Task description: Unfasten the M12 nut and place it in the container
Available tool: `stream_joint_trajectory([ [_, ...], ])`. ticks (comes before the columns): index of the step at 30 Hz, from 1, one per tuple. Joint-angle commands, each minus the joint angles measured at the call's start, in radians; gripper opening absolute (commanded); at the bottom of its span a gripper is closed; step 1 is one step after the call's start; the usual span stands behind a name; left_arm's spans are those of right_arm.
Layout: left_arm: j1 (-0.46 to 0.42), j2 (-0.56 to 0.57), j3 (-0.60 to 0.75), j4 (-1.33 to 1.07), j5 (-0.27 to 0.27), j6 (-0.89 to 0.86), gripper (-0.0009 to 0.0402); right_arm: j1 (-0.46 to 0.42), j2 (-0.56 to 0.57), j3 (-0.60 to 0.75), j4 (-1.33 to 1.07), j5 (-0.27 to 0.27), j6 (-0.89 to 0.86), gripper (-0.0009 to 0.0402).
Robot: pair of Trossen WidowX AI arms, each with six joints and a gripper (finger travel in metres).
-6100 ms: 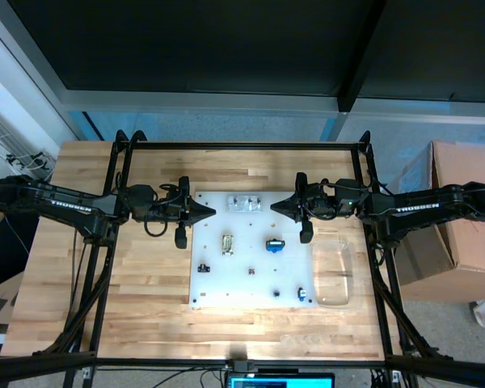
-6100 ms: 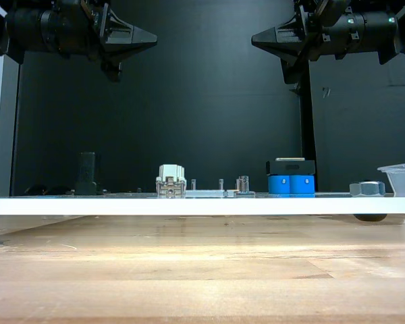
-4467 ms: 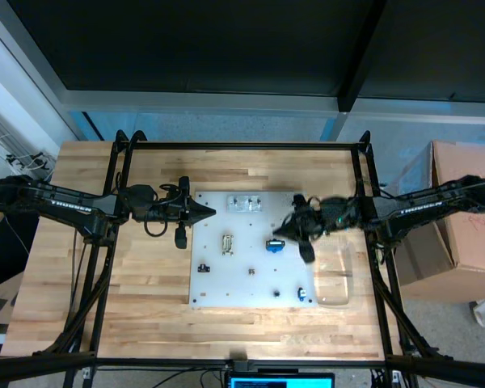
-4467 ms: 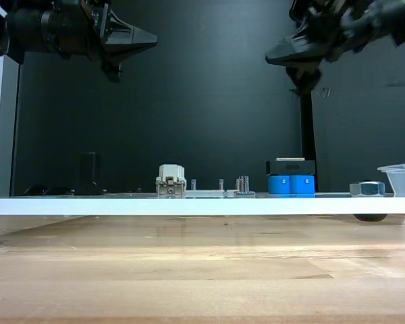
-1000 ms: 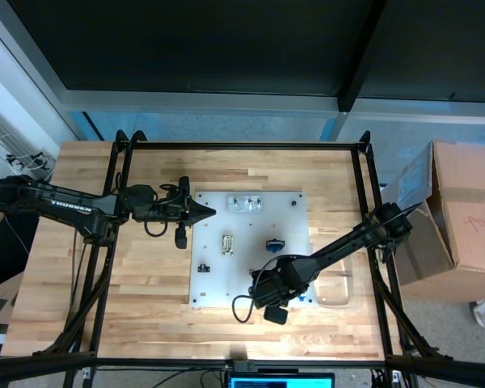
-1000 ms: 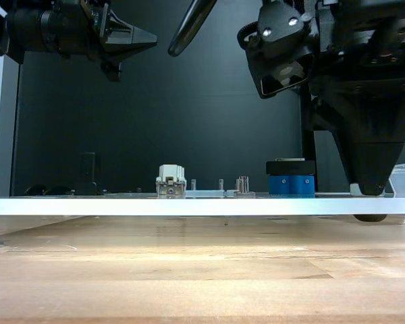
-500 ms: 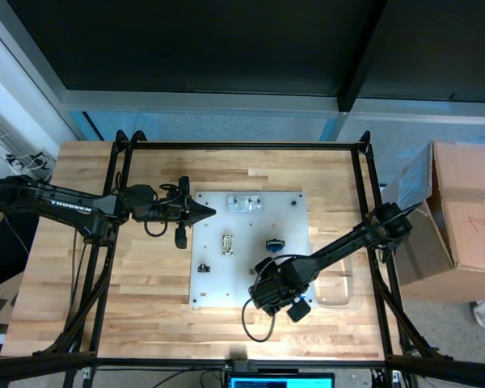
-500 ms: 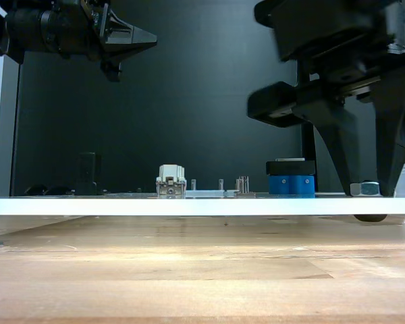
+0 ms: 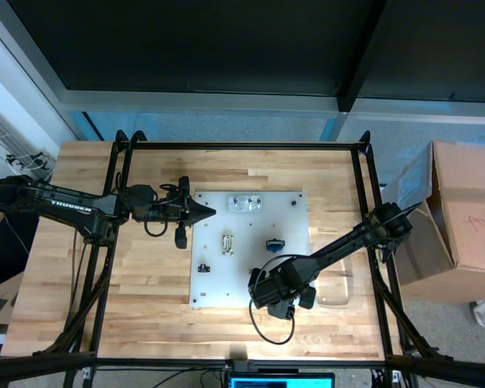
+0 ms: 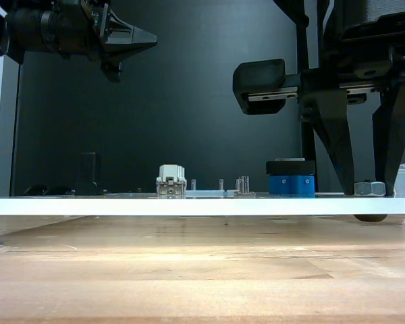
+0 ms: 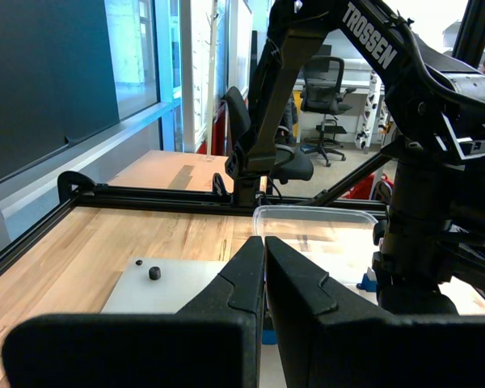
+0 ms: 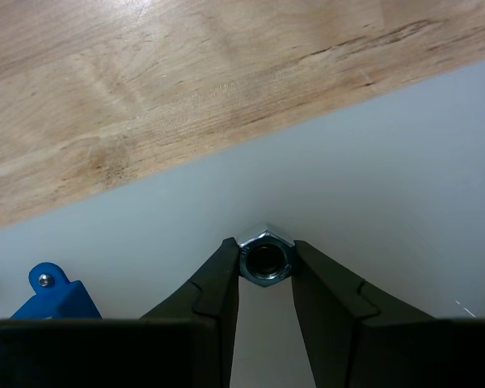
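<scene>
right gripper [image 10: 369, 191] stands upright over the near right edge of the white board [image 9: 218, 283], its two fingers clamped on the sides of the small silver nut [image 12: 265, 260]. the nut sits low on its stud (ribs hidden), outside the clear container [image 9: 339, 293]. since half a second ago the wrist has turned about the nut, which has not shifted. left gripper [image 11: 263, 241] hovers high at the board's far left edge, fingers together, unmoved.

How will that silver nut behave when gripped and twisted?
The M12 nut looks rigid, solid metal. Its shiny flats, pinched by the right gripper at the board's near right, may slip. Lying flat, it probably won't roll. The left gripper hovers at the board's left edge.
</scene>
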Motion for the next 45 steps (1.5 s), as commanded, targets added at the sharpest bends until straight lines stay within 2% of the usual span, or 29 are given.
stream_joint_trajectory([
  [1, 0.0, 0.0, 0.0, 0.0, 0.0, 0.0, 0.0, 0.0, 0.001, 0.0, 0.003, 0.002, 0.013, 0.003],
  [5, 0.0, 0.0, 0.0, 0.0, 0.0, 0.0, 0.0, 0.0, 0.001, 0.0, 0.005, 0.002, 0.029, 0.0069],
  [13, 0.0, 0.0, 0.0, 0.0, 0.0, 0.0, 0.0, 0.0, -0.007, 0.0, 0.006, 0.003, 0.067, 0.0175],
  [16, 0.0, 0.0, 0.0, 0.0, 0.0, 0.0, 0.0, 0.002, -0.023, 0.001, -0.01, 0.002, 0.106, 0.0196],
  [19, 0.0, 0.0, 0.0, 0.0, 0.0, 0.0, 0.0, 0.003, -0.048, 0.0, -0.023, 0.001, 0.239, 0.02],
  [22, 0.0, 0.0, 0.0, 0.0, 0.0, 0.0, 0.0, 0.003, -0.08, 0.0, -0.028, -0.007, 0.43, 0.0192],
  [24, 0.0, 0.0, 0.0, 0.0, 0.0, 0.0, 0.0, 0.002, -0.102, 0.0, -0.028, -0.008, 0.618, 0.0178],
  [28, 0.0, 0.0, 0.0, 0.0, 0.0, 0.0, 0.0, 0.0, -0.124, 0.0, -0.041, -0.008, 0.981, 0.0129],
  [30, 0.0, 0.0, 0.0, 0.0, 0.0, 0.0, 0.0, 0.0, -0.127, -0.002, -0.056, -0.019, 1.088, 0.0097],
  [32, 0.0, 0.0, 0.0, 0.0, 0.0, 0.0, 0.0, 0.0, -0.127, -0.013, -0.054, -0.053, 1.14, 0.0062],
  [35, 0.0, 0.0, 0.0, 0.0, 0.0, 0.0, 0.0, 0.002, -0.127, -0.035, -0.027, -0.06, 1.181, -0.0001],
  [39, 0.0, 0.0, 0.0, 0.0, 0.0, 0.0, 0.0, 0.005, -0.123, -0.057, 0.008, -0.062, 1.198, 0.0003],
  [45, 0.0, 0.0, 0.0, 0.0, 0.0, 0.0, 0.0, 0.013, -0.122, -0.096, 0.075, -0.105, 1.209, 0.0],
])
